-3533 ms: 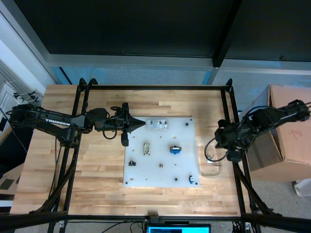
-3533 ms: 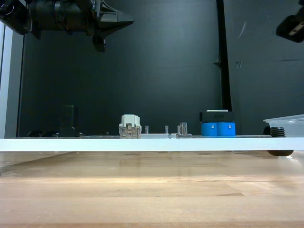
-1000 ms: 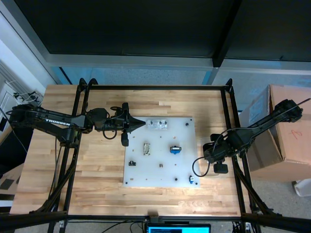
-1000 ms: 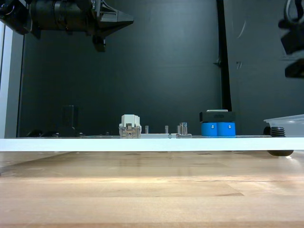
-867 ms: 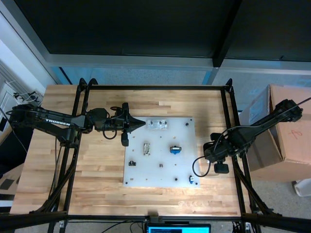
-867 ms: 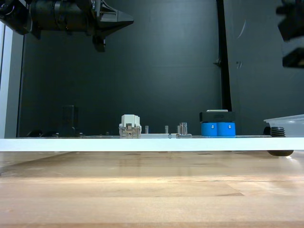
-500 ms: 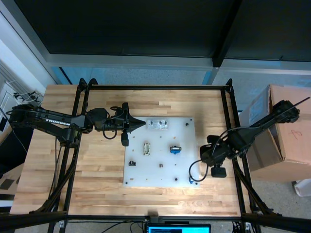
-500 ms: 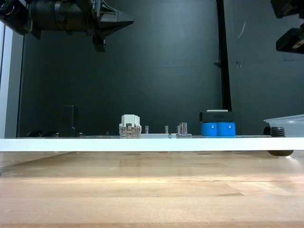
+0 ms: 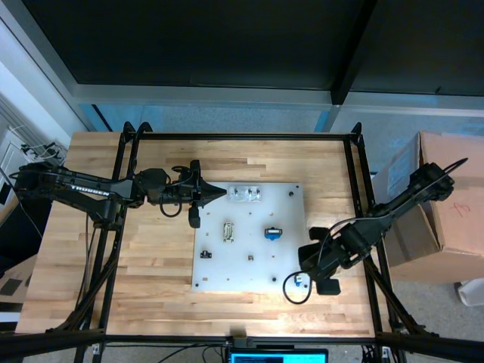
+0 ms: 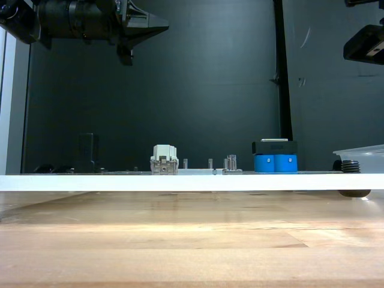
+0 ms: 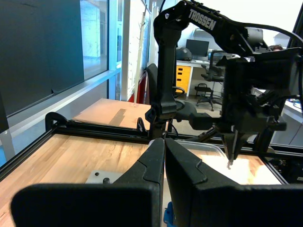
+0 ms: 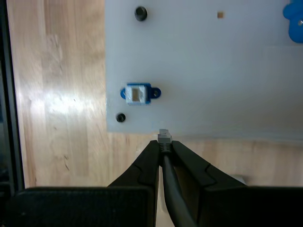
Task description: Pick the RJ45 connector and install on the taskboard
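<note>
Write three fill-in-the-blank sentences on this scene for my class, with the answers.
Above the near edge of the taskboard, the right gripper holds the RJ45 connector, jaws ____.
The socket nearest the connector is coloured ____.
The left gripper, jaws shut, hovers over the board's far-____ corner.
Answers: shut; blue; left.

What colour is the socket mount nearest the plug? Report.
Blue socket mount, best in right wrist view.

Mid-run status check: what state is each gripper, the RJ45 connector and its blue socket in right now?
right gripper: shut on the RJ45 connector, over the near right corner of the taskboard.
RJ45 connector: held, clear of its seat.
left gripper: shut, high over the taskboard's far left corner.
blue socket: empty.
</note>
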Robot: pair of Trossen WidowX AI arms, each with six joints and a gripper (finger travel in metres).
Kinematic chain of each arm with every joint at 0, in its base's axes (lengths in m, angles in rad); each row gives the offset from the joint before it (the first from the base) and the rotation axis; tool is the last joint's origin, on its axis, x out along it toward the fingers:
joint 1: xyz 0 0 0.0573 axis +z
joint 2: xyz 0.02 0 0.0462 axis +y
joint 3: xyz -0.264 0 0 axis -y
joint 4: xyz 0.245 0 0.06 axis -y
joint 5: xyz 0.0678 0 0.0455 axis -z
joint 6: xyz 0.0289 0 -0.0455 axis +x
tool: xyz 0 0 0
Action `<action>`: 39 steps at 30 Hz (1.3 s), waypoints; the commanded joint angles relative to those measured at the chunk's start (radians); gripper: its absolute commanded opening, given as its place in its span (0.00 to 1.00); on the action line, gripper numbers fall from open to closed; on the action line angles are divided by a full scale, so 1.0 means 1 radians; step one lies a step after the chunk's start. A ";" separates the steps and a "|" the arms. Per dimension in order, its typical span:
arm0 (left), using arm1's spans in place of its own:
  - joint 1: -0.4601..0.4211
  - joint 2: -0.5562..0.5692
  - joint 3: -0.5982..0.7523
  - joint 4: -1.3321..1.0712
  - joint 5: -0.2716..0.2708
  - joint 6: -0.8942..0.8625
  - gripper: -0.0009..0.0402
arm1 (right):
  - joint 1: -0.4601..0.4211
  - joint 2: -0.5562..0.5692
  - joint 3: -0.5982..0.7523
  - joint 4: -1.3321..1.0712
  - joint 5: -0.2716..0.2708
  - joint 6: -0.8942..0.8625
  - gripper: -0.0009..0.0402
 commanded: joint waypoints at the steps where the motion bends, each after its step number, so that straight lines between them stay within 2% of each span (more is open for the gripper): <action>1: 0.000 0.000 0.000 0.000 0.000 0.000 0.02 | 0.002 0.031 0.019 0.027 0.002 0.000 0.02; 20: 0.000 0.000 0.000 0.000 0.000 0.000 0.02 | 0.010 0.151 0.072 0.083 0.006 0.006 0.02; 39: 0.000 0.000 0.000 0.000 0.000 0.000 0.02 | 0.012 0.157 0.060 0.085 0.010 0.008 0.02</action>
